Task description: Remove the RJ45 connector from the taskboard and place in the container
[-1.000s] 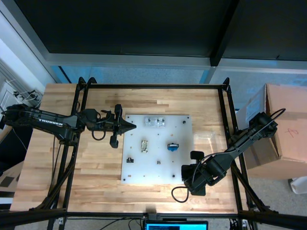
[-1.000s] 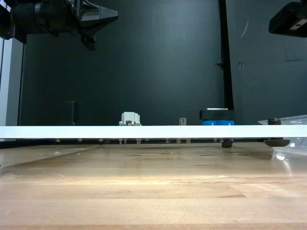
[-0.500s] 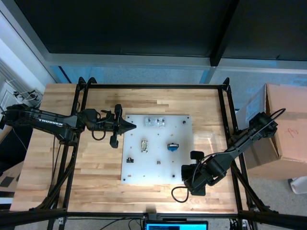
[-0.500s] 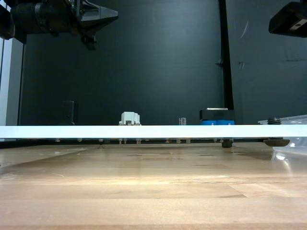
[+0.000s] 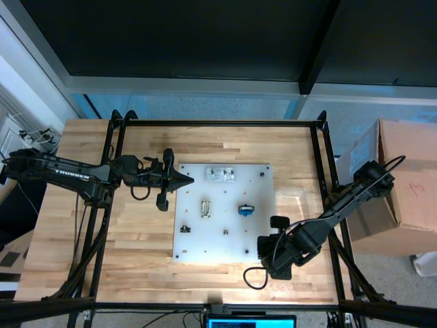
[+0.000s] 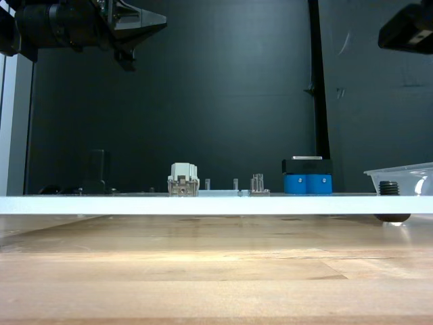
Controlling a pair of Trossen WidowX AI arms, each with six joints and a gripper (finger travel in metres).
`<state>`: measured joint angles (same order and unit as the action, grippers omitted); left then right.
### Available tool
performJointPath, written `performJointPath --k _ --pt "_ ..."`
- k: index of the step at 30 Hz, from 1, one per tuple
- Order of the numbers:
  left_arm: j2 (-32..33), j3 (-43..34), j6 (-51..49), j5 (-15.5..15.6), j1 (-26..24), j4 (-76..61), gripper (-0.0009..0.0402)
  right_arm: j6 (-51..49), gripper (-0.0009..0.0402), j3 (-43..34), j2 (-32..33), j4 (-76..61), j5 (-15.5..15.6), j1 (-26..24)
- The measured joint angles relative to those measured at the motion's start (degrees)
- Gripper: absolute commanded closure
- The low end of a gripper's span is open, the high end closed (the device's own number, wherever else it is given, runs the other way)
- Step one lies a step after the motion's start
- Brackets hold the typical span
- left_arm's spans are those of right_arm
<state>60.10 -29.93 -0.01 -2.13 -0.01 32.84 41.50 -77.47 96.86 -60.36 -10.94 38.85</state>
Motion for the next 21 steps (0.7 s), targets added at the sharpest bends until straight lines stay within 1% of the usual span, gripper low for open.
performJointPath --k 8,12,16,21 --pt "0.0 0.0 0.0 0.0 0.0 0.0 0.0393 0.0 0.0233 0.0 0.3 0.6 0.1 0.2" --pt "0.0 0.0 0.0 0.0 0.0 0.0 0.0393 0.2 0.02 0.1 0.3 0.6 0.2 0.2" --pt "0.0 0.0 0.0 0.0 0.0 0.0 0.0393 0.2 0.0184 0.1 0.3 0.6 0.3 0.3" --pt "0.0 0.0 0.0 0.0 0.0 0.0 0.0393 0.2 0.0186 0.1 0.3 0.6 0.5 0.4"
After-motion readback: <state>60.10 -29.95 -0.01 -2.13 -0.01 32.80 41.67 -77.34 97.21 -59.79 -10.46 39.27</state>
